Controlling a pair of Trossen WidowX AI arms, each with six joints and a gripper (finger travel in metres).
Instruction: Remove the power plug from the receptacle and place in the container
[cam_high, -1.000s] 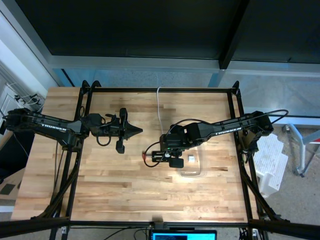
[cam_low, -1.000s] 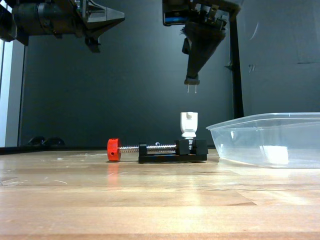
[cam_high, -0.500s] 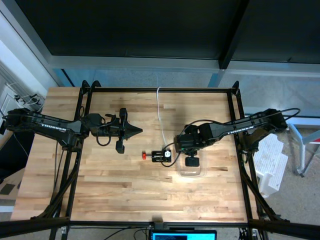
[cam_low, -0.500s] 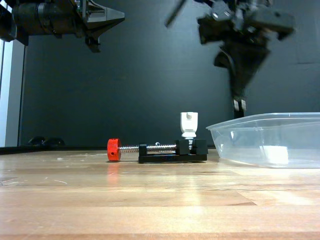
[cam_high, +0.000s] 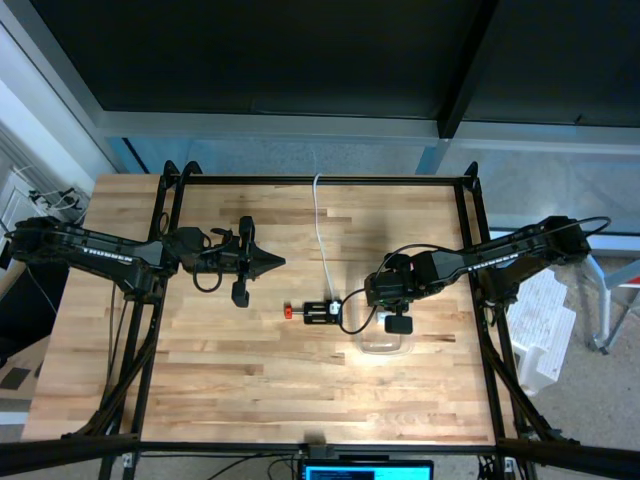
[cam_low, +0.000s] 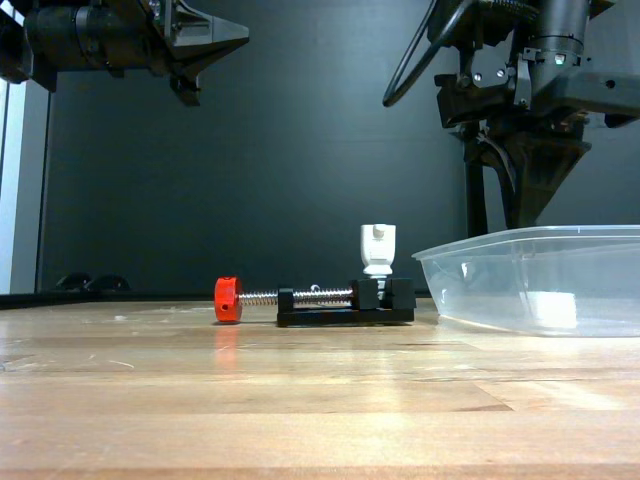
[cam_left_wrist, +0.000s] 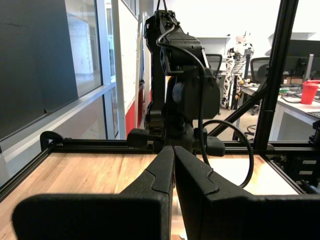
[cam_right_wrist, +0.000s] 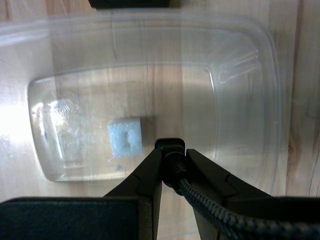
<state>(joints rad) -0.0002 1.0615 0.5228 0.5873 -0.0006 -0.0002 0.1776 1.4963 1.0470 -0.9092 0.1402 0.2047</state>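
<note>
Right gripper (cam_right_wrist: 171, 151): over the clear plastic rectangular tub with rounded corners (cam_right_wrist: 270, 100), pointing down into it. Fingers (cam_right_wrist: 147, 172) closed tight on the tiny black power plug (cam_right_wrist: 170, 145); its thin black cord (cam_right_wrist: 202, 202) runs back between them. The plug is inside the tub's outline, just beside a small white cube (cam_right_wrist: 124, 137) on the tub floor. In the low view the fingers reach down to rim level; whether the plug touches the floor cannot be told.

Tub stands right of the tabletop's (cam_high: 200, 380) middle, toward the near edge.

Black rectangular receptacle block (cam_high: 320, 311): near the tabletop's middle, just left of the tub. Red knob (cam_low: 227, 299) points to the left edge. White socket face (cam_low: 377, 248) stands upright with nothing in it. Long white cable (cam_high: 320, 225) runs to the far edge.

Left gripper (cam_high: 276, 262): high over the left half of the tabletop, well apart from the block. Fingers (cam_left_wrist: 162, 172) pressed together, holding nothing.
</note>
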